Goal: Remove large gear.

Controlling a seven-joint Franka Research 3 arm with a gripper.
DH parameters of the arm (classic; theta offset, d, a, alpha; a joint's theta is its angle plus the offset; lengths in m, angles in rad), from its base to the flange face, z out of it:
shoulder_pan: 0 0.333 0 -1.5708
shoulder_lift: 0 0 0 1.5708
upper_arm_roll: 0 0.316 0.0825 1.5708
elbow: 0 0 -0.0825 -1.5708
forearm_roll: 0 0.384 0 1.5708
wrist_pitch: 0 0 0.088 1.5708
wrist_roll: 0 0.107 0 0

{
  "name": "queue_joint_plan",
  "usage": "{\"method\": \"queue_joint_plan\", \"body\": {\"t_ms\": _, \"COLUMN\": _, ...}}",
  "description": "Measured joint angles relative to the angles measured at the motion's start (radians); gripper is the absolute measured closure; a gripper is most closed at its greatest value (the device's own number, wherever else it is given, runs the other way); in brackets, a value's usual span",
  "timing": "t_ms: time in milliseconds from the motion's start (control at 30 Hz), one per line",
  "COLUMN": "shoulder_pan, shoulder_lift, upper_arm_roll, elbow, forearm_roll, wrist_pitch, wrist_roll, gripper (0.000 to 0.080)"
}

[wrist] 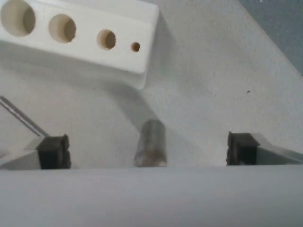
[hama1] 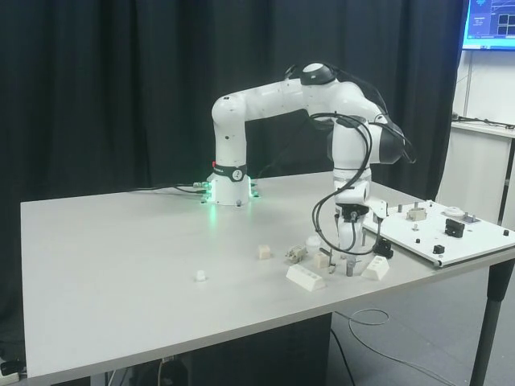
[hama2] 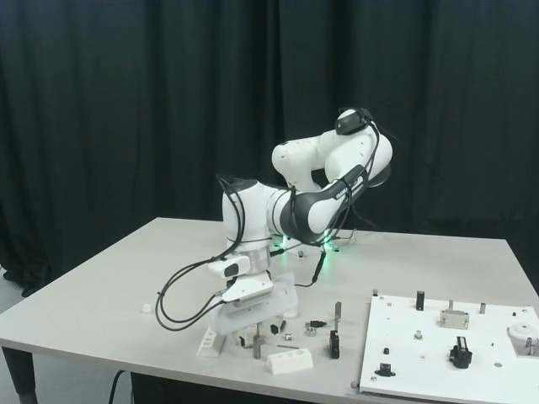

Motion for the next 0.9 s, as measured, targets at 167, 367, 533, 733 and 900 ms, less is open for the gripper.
{"method": "queue_joint_plan", "body": {"t_ms": 167, "shoulder_pan": 0.008, "shoulder_lift": 0.000, "upper_arm_roll": -0.024, "elbow": -0.003, "forearm_roll": 0.000, "wrist_pitch": -0.028, "wrist_roll": 0.000, "gripper": 0.0042}}
{"method": "queue_joint_plan", "body": {"t_ms": 367, "shoulder_pan": 0.017, "shoulder_lift": 0.000, "upper_arm_roll": -0.051, "elbow": -0.004, "forearm_roll": -0.001, "wrist_pitch": -0.058, "wrist_roll": 0.008, "gripper": 0.0013}}
{"method": "queue_joint_plan", "body": {"t_ms": 533, "shoulder_pan": 0.025, "shoulder_lift": 0.000, "upper_arm_roll": -0.067, "elbow": -0.005, "forearm_roll": -0.001, "wrist_pitch": -0.073, "wrist_roll": 0.030, "gripper": 0.0005}}
{"method": "queue_joint_plan", "body": {"t_ms": 733, "shoulder_pan": 0.036, "shoulder_lift": 0.000, "upper_arm_roll": -0.078, "elbow": -0.005, "forearm_roll": -0.005, "wrist_pitch": -0.077, "wrist_roll": 0.094, "gripper": 0.0005}}
{"method": "queue_joint_plan", "body": {"t_ms": 900, "shoulder_pan": 0.047, "shoulder_lift": 0.000, "upper_arm_roll": -0.085, "elbow": -0.005, "forearm_roll": -0.009, "wrist_pitch": -0.077, "wrist_roll": 0.130, "gripper": 0.0003}}
